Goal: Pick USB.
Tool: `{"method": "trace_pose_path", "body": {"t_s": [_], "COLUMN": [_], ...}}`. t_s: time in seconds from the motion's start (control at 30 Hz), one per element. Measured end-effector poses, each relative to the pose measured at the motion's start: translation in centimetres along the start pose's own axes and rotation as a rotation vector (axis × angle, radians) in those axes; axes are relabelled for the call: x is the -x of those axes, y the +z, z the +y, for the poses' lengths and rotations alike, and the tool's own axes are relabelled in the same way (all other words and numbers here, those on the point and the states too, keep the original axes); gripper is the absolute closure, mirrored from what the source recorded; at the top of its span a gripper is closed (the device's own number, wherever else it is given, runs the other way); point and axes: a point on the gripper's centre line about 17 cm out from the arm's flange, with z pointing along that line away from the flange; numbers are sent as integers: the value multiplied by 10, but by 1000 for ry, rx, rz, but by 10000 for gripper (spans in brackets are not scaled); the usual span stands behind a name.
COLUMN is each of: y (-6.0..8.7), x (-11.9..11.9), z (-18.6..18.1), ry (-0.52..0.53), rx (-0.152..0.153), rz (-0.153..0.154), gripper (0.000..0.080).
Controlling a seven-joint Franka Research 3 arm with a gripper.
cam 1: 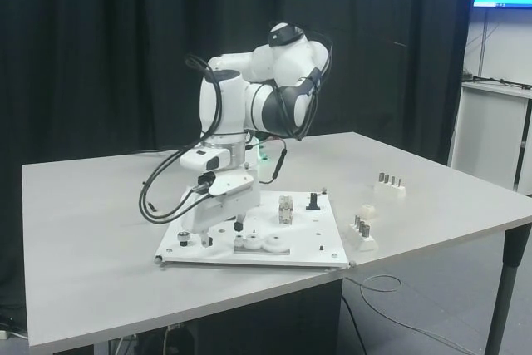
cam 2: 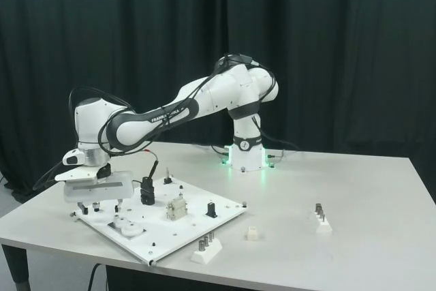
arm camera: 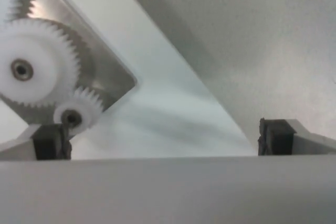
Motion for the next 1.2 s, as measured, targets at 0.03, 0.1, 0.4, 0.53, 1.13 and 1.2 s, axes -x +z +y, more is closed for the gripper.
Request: {"method": "trace_pose_path", "body": {"t_s": [0.03,0.1,0.4,0.53,1.13,1.2], "y": [-1,-3,-12,-14,-28,-29], "x": [0,1,0,-2,-10,-11], "z": [0,-2,-7,-9,-14,-15], "ry": [1,2,11,10,17,16], "rx": [-2,-8,-27,-32,-45,-45], "rz": [0,-1,3,5,5,4], "gripper": [3,3,3,3,3,3]}}
